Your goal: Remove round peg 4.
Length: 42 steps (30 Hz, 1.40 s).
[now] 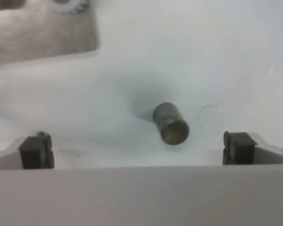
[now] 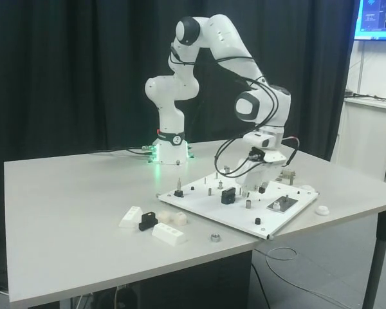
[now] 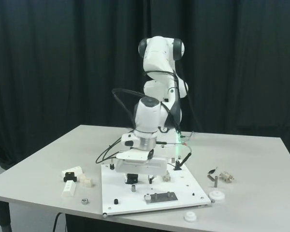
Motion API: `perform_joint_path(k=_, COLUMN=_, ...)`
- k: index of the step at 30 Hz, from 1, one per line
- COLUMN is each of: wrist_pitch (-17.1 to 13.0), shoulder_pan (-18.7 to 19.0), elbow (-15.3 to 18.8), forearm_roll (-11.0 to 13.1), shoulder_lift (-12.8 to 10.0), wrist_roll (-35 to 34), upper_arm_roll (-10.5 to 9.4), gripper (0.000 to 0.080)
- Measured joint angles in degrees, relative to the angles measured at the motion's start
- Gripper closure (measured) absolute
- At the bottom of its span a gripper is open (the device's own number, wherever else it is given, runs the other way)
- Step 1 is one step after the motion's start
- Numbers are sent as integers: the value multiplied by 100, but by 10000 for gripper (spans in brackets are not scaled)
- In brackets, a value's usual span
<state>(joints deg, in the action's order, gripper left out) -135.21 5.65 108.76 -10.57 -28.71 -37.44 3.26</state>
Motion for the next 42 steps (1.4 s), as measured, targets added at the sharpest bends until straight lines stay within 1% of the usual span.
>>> perform_joint_path(k=5, wrist_pitch=-55, shoulder_pan=-142, elbow=-6, forearm_roll=286, shoulder_lift=-71, wrist_roll=271, upper_arm_roll=0, gripper=3)
perform_joint_path(k=10, wrist_pitch=-56, shoulder_pan=-229, elbow=-16, forearm_roll=659, shoulder_lift=-121, wrist_roll=604, upper_arm_roll=3, gripper=3)
perform_joint_path(k=15, wrist_pitch=-60, shoulder_pan=-246, elbow=-33, forearm_roll=880, shoulder_lift=-162, wrist_roll=813, upper_arm_roll=29, gripper=3)
perform_joint_path(k=22, wrist_pitch=-105, shoulder_pan=-246, elbow=-85, forearm_roll=910, shoulder_lift=-228, wrist_roll=834, upper_arm_roll=42, gripper=3)
perform_joint_path(k=34, wrist_pitch=-306, shoulder_pan=-246, elbow=-95, forearm_roll=910, shoulder_lift=-325, wrist_roll=834, upper_arm_roll=68, gripper=3)
perform_joint_path(k=35, wrist_pitch=-311, shoulder_pan=-246, elbow=-95, forearm_roll=910, shoulder_lift=-330, wrist_roll=834, upper_arm_roll=73, gripper=126)
perform_joint_path(k=40, wrist_pitch=-332, shoulder_pan=-246, elbow=-96, forearm_roll=910, shoulder_lift=-349, wrist_roll=834, upper_arm_roll=97, gripper=126)
perform_joint_path(k=41, wrist_pitch=-335, shoulder_pan=-246, elbow=-96, forearm_roll=910, shoulder_lift=-351, wrist_roll=834, upper_arm_roll=100, gripper=288)
perform_joint_path(k=42, wrist_pitch=-338, shoulder_pan=-246, elbow=-97, forearm_roll=910, shoulder_lift=-353, wrist_roll=834, upper_arm_roll=103, gripper=288)
